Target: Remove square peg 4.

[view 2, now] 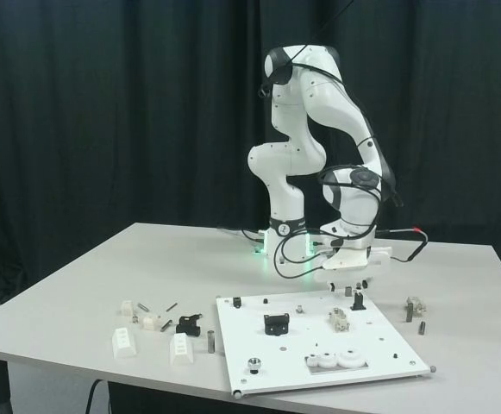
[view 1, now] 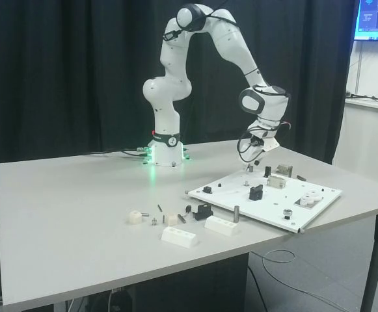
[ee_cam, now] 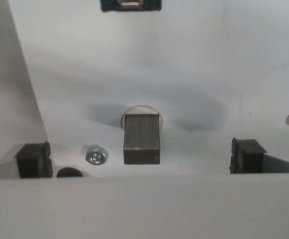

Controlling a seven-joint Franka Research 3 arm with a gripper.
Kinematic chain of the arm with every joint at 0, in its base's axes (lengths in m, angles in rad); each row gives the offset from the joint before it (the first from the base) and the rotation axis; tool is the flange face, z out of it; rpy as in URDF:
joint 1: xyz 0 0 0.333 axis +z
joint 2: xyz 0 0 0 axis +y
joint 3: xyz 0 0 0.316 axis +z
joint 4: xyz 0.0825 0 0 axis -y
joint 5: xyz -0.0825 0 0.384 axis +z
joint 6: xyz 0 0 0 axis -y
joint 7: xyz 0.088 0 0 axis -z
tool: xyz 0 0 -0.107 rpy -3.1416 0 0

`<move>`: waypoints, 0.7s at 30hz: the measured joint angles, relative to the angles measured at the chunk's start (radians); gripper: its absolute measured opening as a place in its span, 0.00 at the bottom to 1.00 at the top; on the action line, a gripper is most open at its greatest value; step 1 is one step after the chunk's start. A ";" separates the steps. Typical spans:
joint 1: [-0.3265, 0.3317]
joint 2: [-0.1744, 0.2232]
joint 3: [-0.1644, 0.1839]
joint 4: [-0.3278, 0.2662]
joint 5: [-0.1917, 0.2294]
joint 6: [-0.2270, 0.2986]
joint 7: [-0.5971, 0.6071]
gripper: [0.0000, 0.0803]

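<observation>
At centre of the wrist frame, square peg 4 [ee_cam: 142,138] stands upright in its socket on the white board [ee_cam: 184,64]. My gripper [ee_cam: 140,158] is apart, one finger either side, not touching. I judge the step calls for descending squarely, clamping the flat faces, then lifting straight up to avoid jamming.

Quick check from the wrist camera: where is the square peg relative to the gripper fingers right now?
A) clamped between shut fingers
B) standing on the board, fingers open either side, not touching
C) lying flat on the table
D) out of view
B: the square peg stands upright on the white board, with the fingers well apart from it on both sides.
</observation>
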 joint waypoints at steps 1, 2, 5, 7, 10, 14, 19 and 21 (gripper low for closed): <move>0.000 0.001 0.000 -0.001 0.000 0.002 0.000 1.00; 0.000 0.002 0.000 -0.002 0.000 0.004 0.000 1.00; 0.001 0.006 0.001 -0.004 -0.001 0.010 0.000 1.00; 0.001 0.009 0.002 -0.004 -0.001 0.011 0.000 1.00; 0.002 0.012 0.004 -0.004 -0.003 0.013 0.000 0.87; 0.002 0.015 0.009 -0.004 -0.013 0.015 0.010 0.87; 0.003 0.017 0.018 -0.004 -0.035 0.024 0.050 0.62; 0.004 0.018 0.023 -0.005 -0.048 0.029 0.068 0.62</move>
